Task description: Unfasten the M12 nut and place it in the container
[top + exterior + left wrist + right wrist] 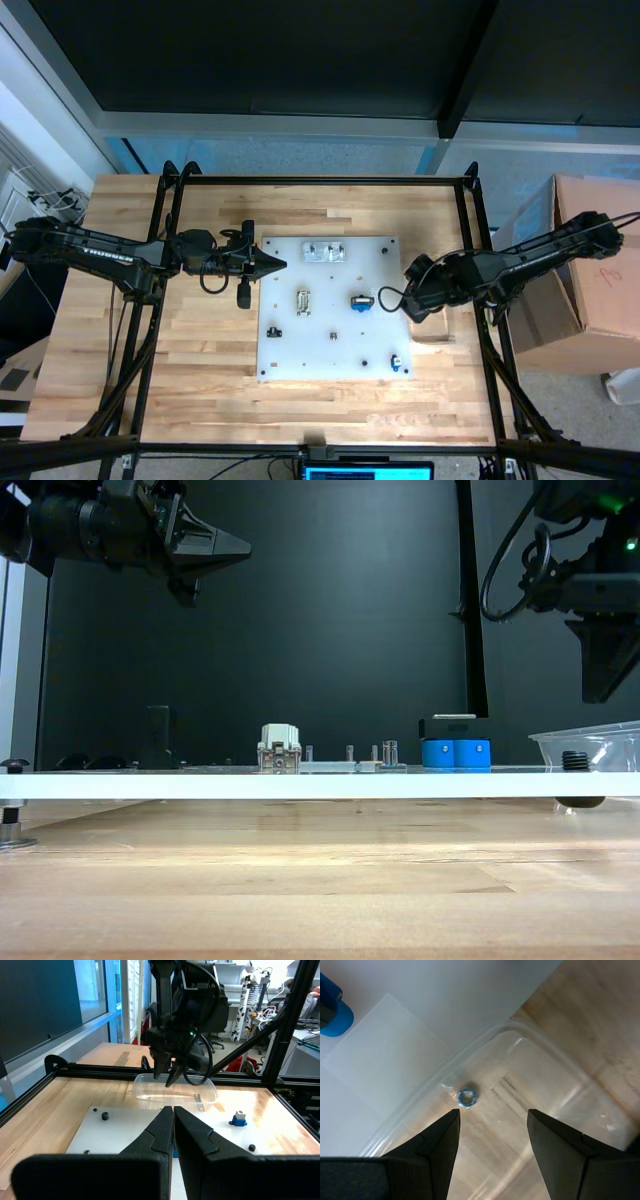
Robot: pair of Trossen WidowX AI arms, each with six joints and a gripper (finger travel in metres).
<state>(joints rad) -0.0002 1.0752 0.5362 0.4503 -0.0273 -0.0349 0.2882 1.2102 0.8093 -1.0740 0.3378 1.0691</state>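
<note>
The wooden table carries the white board at its middle. The left arm reaches in from the left edge and the right arm from the right. The clear container sits on the table just beside the board's right edge.

The left gripper hangs high over the board's left edge, pointing right. Its fingers are pressed together with nothing between them.

The right gripper hangs above the container and points down into it. Its fingers are spread wide and hold nothing, clear of the container's floor.

The black stud stands on the board near its near right edge. Its ribs are bare, with nothing on top. In the low view it shows in front of the container's wall.

The silver nut is off its stud. It lies flat and free on the container's floor, close to the wall on the board side and below the gap between the right fingers, touching neither.
</note>
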